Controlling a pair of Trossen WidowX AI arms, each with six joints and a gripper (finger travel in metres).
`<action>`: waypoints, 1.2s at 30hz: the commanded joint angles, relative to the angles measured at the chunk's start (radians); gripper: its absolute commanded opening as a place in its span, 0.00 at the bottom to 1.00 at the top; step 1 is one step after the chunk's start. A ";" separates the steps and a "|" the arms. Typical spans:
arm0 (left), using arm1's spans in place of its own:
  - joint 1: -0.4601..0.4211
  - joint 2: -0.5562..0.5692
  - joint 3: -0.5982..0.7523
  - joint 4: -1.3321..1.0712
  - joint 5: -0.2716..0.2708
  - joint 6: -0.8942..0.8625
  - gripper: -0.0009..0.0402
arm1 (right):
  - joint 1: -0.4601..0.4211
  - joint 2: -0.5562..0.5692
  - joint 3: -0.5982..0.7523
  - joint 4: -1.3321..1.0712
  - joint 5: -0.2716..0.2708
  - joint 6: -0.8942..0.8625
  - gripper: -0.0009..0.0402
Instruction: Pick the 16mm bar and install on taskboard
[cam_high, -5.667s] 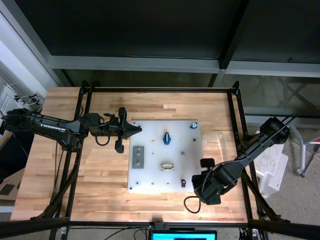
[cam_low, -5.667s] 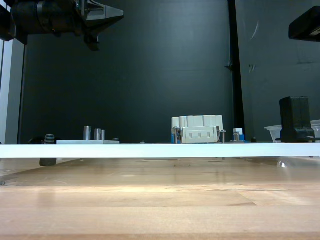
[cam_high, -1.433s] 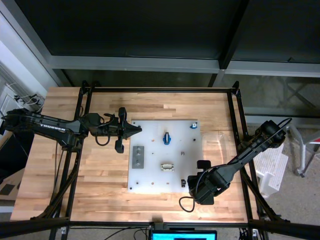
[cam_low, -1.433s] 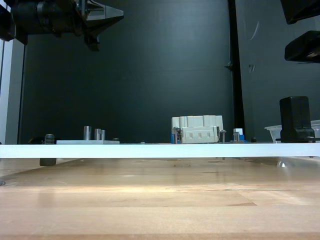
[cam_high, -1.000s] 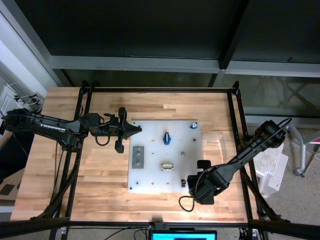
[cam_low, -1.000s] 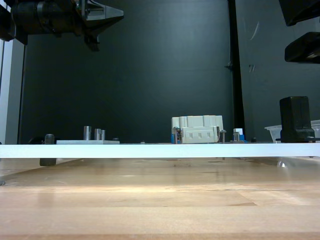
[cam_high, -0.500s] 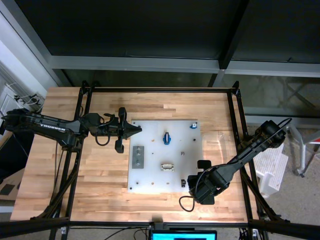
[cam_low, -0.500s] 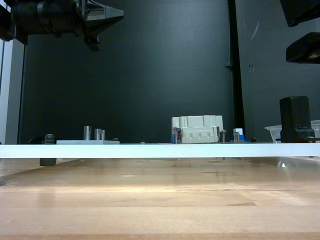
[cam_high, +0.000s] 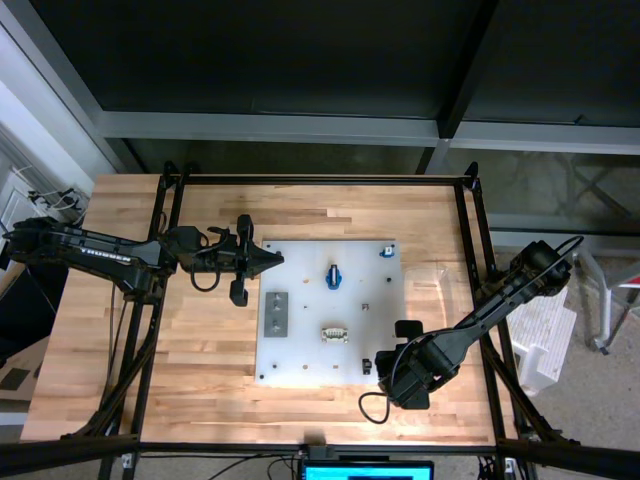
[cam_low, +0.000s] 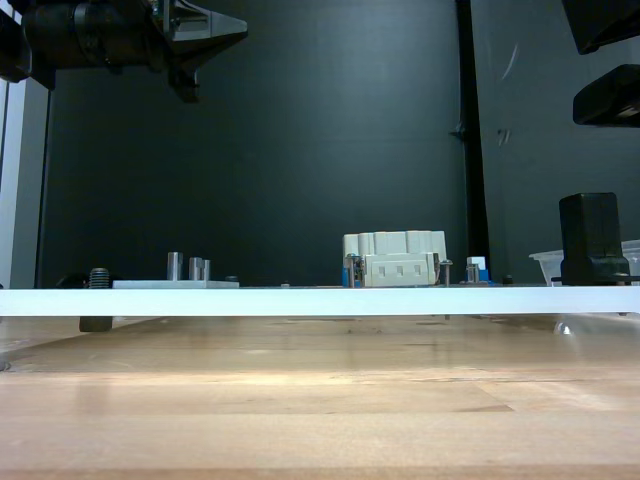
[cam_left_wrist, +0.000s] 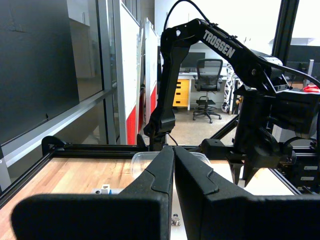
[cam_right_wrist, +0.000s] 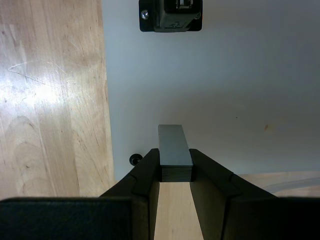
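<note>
Done so far: the pick appears complete. The short grey rectangular metal bar (cam_right_wrist: 174, 150) is clamped between the black fingers (cam_right_wrist: 145, 172) of the right gripper (cam_right_wrist: 175, 156), which close snugly on its two sides.
Bar's position: held in the air and pointing down, clear of any seat. It hangs over the near right corner of the flat white plastic taskboard (cam_high: 300, 360), close to where the board meets the pale wooden counter (cam_high: 200, 350). A small black socket fitting (cam_right_wrist: 171, 15) sits near it on the board.
Left gripper: the left gripper (cam_left_wrist: 173, 150) hovers high above the board's far left edge. Its fingers (cam_left_wrist: 160, 170) are pressed together with nothing between them.
Left to do: judging by this, the whole installation remains. The bar must be carried to its seat, lined up and pushed in.
Likely seat: perhaps the grey metal block (cam_high: 276, 313) on the board's left half, well apart from the bar. Which opening suits the bar cannot be told.
</note>
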 joint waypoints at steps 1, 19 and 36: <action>0.000 0.000 0.000 0.000 0.000 0.000 0.02 | 0.000 0.000 0.000 -0.002 0.003 0.001 0.02; 0.000 0.000 0.000 0.000 0.000 0.000 0.02 | 0.000 -0.013 0.000 -0.012 0.003 0.010 0.02; 0.000 0.000 0.000 0.000 0.000 0.000 0.02 | 0.000 -0.011 0.000 0.000 0.004 0.010 0.02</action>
